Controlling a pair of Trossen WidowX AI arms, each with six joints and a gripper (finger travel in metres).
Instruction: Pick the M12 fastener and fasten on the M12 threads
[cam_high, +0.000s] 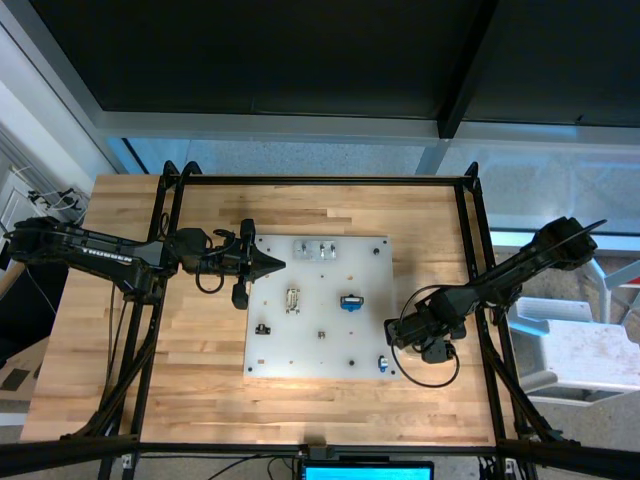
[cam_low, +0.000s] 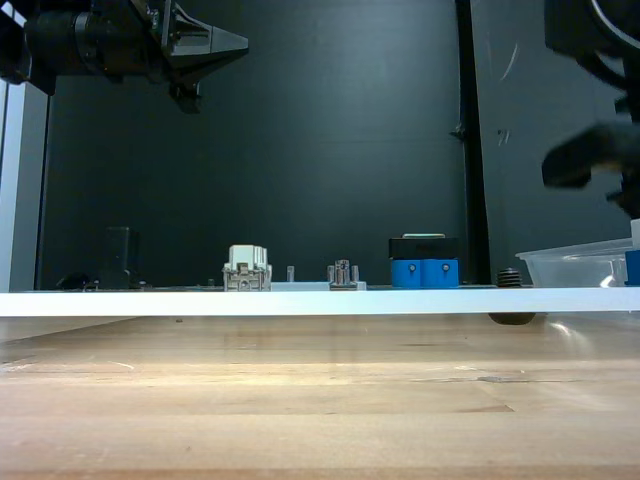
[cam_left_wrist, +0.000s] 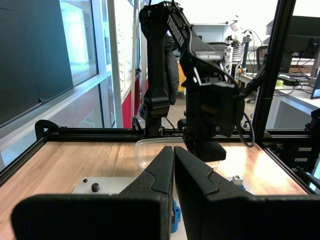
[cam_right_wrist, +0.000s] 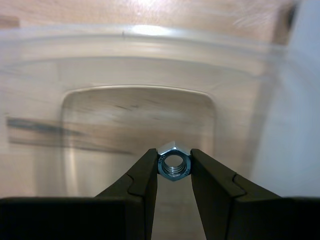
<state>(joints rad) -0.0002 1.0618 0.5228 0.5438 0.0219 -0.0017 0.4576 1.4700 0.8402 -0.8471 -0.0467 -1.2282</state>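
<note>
Your wooden table (cam_high: 130, 360) carries the white board (cam_high: 300, 345). The left gripper (cam_high: 280, 264) hangs high over the board's far left edge, with its fingers pressed together. The right gripper (cam_right_wrist: 173, 154) reaches down into the clear tray (cam_right_wrist: 150, 37) just beside the board's right edge. There you can see its two fingers pinching the small silver nut (cam_right_wrist: 173, 166) by opposite sides, inside the tray. The short black stud (cam_low: 509, 277) stands on the board with its ribs bare, apart from the nut.
</note>
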